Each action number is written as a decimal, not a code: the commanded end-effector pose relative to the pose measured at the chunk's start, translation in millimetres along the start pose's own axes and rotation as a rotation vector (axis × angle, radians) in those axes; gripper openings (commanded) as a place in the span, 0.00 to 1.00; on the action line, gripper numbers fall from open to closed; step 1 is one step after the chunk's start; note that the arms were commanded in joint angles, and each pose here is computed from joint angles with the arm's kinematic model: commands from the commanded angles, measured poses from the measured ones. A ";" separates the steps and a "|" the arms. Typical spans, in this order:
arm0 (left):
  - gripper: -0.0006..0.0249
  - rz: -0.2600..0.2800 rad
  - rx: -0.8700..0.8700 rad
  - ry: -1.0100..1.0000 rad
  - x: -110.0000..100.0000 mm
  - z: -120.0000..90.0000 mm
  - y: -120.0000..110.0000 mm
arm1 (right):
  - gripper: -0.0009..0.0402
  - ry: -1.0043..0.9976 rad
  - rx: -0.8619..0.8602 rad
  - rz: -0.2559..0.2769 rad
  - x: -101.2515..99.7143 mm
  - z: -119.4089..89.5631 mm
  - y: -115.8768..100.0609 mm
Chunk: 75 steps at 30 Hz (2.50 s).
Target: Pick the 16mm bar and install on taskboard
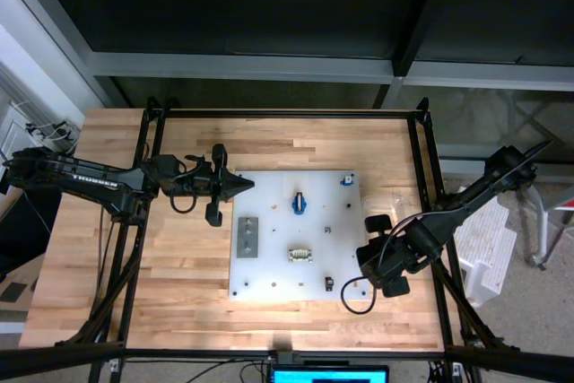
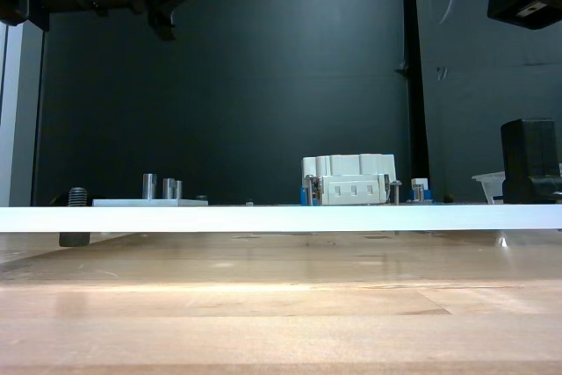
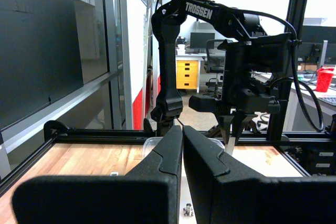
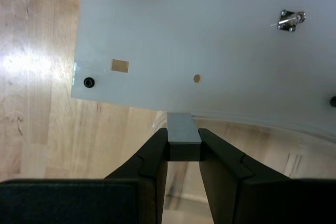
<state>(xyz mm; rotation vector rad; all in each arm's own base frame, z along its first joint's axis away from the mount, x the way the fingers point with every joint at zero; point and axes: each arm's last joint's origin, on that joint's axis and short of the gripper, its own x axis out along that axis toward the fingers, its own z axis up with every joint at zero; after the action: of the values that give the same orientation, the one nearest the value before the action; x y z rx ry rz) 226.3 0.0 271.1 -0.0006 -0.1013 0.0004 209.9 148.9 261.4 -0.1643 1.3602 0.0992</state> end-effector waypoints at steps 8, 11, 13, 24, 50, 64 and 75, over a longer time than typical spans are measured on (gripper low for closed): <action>0.02 0.000 0.000 0.000 0.0 0.1 0.0 | 0.02 0.021 0.102 0.005 13.8 9.4 11.0; 0.03 0.000 0.000 0.000 0.0 0.1 0.0 | 0.02 0.023 0.145 0.005 14.9 13.9 17.2; 0.02 0.000 0.000 0.000 0.0 0.1 0.0 | 0.02 0.021 0.162 0.000 16.1 17.4 21.4; 0.02 0.000 0.000 0.000 0.0 0.1 0.1 | 0.02 0.033 0.277 -0.008 23.4 30.5 38.1; 0.02 0.000 0.000 0.000 0.0 0.1 0.0 | 0.02 0.047 0.274 -0.019 44.2 40.5 53.4; 0.02 0.000 0.000 0.000 0.0 0.1 0.1 | 0.02 0.050 0.273 -0.021 56.4 35.3 52.9; 0.02 0.000 0.000 0.000 0.0 0.1 0.0 | 0.02 0.047 0.274 -0.023 58.7 34.5 52.6</action>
<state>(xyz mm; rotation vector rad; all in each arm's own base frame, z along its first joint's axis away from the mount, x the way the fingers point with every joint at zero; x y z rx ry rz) 226.3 0.0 271.1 -0.0002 -0.1009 0.0004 246.5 205.2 208.1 0.0462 1.4062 -0.1104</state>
